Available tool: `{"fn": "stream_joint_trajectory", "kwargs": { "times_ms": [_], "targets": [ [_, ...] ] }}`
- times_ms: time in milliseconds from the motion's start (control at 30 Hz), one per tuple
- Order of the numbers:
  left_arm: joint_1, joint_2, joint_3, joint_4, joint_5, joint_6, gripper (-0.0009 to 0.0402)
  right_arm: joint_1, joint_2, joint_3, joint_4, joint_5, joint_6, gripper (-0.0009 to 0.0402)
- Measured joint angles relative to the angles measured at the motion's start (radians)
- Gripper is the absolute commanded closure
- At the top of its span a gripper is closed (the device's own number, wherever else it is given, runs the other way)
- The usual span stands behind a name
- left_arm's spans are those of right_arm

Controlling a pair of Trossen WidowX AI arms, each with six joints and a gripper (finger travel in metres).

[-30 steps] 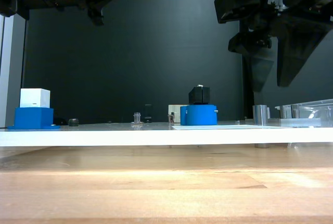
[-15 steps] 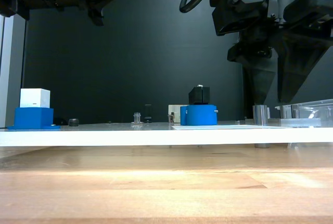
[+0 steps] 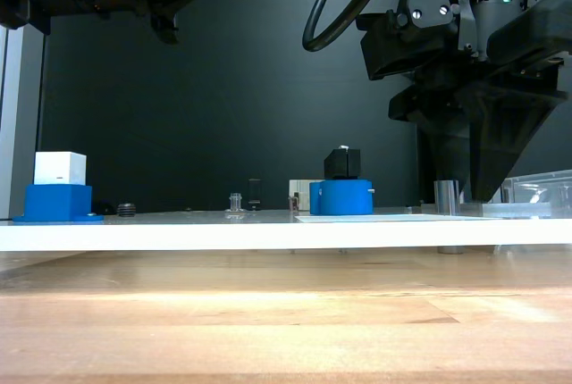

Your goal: Remove the 16mm cylinder and place in the container

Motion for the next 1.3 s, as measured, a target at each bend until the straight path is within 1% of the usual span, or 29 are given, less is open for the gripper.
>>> {"fn": "stream_joint_trajectory", "kwargs": {
  "times_ms": [167, 467, 567, 733, 1300],
  "targets": [
    [0.0, 0.0, 0.0, 0.001, 0.0, 0.0, 0.0393, 0.0, 0.006, 0.0, 0.008, -0.002, 0.0, 0.0292],
    [0.0, 0.0, 0.0, 0.001, 0.0, 0.0, 0.0393, 0.002, 0.007, 0.0, 0.009, -0.002, 0.002, 0.0372],
    [0.0, 0.0, 0.0, 0.0, 0.0, 0.0, 0.0393, 0.002, 0.007, 0.0, 0.009, -0.002, 0.002, 0.0393],
    [0.0, 0.0, 0.0, 0.0, 0.0, 0.0, 0.0393, 0.002, 0.007, 0.0, 0.009, -0.002, 0.002, 0.0389],
    [0.0, 0.0, 0.0, 0.001, 0.0, 0.0, 0.0393, 0.002, 0.007, 0.0, 0.011, -0.001, 0.003, 0.0393]
  ]
}}
